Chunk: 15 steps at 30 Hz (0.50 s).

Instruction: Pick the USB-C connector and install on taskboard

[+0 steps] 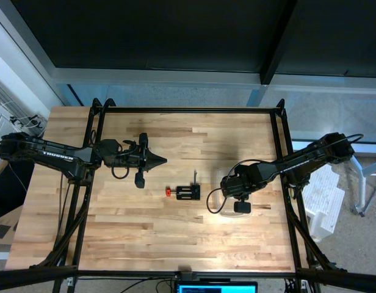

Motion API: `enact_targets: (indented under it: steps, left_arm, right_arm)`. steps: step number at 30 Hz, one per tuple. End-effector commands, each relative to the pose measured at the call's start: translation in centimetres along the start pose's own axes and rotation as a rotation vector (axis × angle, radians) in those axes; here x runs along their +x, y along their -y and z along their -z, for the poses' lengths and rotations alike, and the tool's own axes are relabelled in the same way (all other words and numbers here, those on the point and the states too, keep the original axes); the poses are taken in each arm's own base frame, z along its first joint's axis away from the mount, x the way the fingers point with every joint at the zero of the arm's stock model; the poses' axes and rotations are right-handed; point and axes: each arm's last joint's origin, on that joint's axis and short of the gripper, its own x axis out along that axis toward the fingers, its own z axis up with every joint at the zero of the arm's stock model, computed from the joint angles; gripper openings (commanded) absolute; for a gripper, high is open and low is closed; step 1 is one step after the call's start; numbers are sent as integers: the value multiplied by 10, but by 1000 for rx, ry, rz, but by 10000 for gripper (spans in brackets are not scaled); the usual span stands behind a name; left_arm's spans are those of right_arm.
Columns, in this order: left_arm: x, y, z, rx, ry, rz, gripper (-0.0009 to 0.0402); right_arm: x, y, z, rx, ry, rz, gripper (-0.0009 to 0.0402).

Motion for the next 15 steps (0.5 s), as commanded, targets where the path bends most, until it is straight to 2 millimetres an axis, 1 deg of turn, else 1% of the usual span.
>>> enact_targets:
  steps: [1,2,4,10,15]
  left_arm:
    - [0,0,0,0,0,0,0]
    - [0,0,0,0,0,0,0]
    - [0,0,0,0,0,0,0]
    - [0,0,0,0,0,0,0]
    - [0,0,0,0,0,0,0]
  right_arm:
    - [0,0,0,-4,2,0,5]
    - [-1,0,0,-4,5,-1,-3]
    - [-1,0,0,-5,8,-1,2]
    - [-2,0,0,-10,8,-2,0]
    - [-8,0,-1,-19,4,-1,0]
